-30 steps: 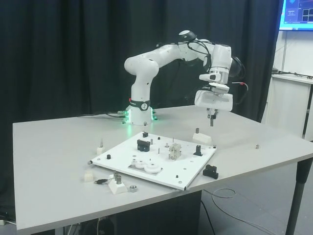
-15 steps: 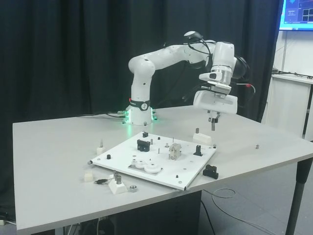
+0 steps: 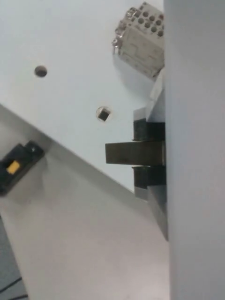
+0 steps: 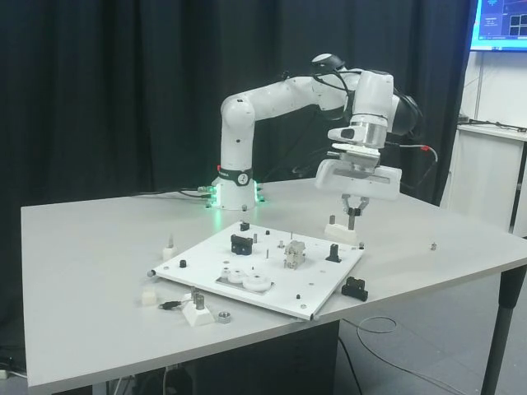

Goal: Insert square peg 3.

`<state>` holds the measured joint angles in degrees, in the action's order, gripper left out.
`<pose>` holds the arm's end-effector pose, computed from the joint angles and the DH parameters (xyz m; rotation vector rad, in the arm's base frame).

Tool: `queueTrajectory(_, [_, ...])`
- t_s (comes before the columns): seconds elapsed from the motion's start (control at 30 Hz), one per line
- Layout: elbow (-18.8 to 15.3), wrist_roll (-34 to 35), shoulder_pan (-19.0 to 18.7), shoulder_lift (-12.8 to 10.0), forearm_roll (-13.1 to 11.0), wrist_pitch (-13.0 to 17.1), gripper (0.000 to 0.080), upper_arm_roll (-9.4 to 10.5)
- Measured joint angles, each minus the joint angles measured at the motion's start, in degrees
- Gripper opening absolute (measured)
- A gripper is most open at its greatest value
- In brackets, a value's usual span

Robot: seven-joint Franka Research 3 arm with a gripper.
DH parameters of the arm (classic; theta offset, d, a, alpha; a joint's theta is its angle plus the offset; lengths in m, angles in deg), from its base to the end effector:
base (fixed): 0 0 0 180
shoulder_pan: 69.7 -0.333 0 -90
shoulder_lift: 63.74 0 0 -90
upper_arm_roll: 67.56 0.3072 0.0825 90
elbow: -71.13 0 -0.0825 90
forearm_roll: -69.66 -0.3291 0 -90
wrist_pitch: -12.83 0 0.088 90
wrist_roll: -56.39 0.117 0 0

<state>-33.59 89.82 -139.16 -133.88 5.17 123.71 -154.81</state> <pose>0.5859 0.0557 0.3242 2.5300 -1.6207 0.3531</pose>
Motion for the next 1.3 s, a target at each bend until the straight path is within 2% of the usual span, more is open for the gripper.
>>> queueTrajectory(0.2, [1.89,7.36,3.28,-0.06,-0.04,-3.59,0.011,0.0])
queueTrajectory(0.43, [2.38,14.97,6.28,-0.3,-0.53,-6.7,0.011,0.01])
queueTrajectory(0.6, [2.38,19.44,8.26,-0.99,-2.98,-8.78,0.011,0.01])
queueTrajectory(0.8, [2.38,21.4,10.34,-2.19,-5.76,-10.42,0.011,0.27])
queueTrajectory(1.3, [2.79,23.18,14.38,-2.87,-11.85,-10.56,0.011,3.62])
